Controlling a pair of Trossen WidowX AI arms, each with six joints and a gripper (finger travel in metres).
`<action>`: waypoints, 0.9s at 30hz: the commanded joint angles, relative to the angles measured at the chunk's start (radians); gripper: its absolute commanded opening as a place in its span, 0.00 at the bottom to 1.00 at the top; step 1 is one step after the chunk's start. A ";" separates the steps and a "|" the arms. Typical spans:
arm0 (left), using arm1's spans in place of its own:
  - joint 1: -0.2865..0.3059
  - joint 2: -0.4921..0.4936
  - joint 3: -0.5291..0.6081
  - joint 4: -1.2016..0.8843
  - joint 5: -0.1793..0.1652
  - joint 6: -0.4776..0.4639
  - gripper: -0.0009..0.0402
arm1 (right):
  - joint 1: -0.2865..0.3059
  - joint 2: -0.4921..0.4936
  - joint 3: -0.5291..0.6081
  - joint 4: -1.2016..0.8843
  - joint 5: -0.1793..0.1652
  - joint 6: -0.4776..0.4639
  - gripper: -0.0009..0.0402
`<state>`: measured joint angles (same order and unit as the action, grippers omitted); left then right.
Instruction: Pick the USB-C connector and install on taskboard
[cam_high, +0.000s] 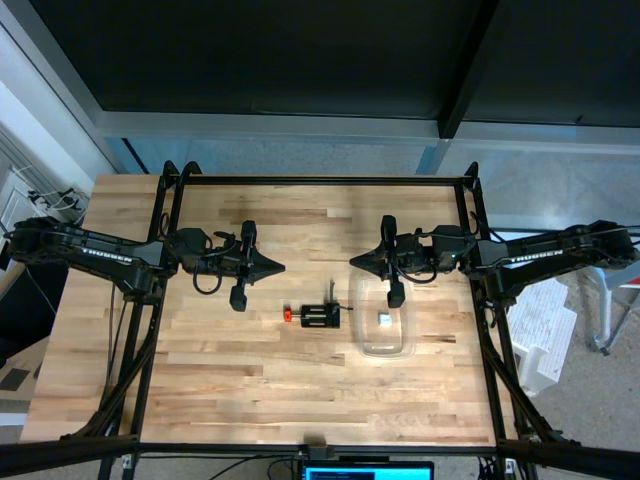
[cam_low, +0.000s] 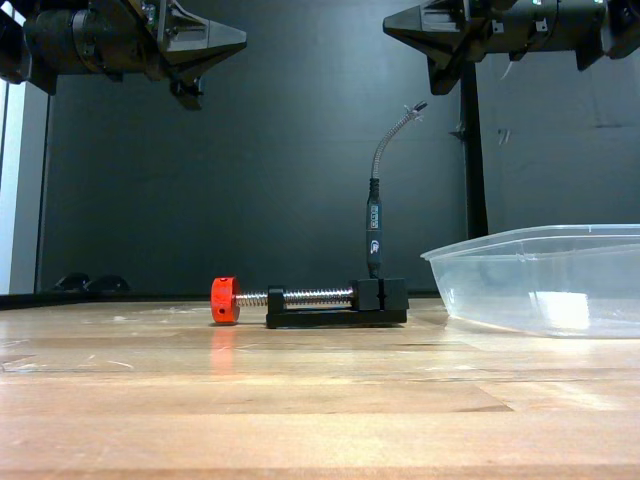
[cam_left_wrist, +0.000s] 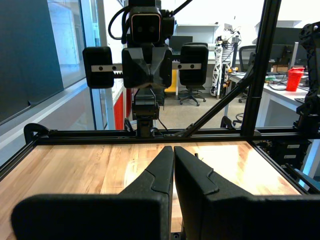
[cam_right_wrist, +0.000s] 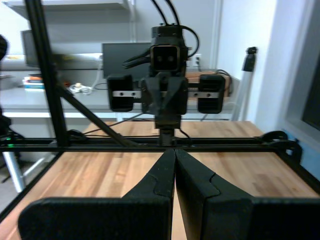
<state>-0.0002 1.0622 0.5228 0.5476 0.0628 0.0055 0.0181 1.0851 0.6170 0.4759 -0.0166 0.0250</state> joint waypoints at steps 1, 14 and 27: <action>0.000 0.000 0.000 0.000 0.000 0.000 0.02 | -0.007 0.001 -0.005 0.001 0.000 0.009 0.02; 0.000 0.000 0.000 0.000 0.000 0.000 0.02 | -0.007 0.002 -0.006 -0.014 0.023 -0.008 0.02; 0.000 0.000 0.000 0.000 0.000 0.000 0.02 | -0.007 0.002 -0.006 -0.012 0.015 -0.008 0.02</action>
<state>-0.0002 1.0622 0.5224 0.5472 0.0628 0.0051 0.0105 1.0859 0.6109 0.4625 0.0029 0.0166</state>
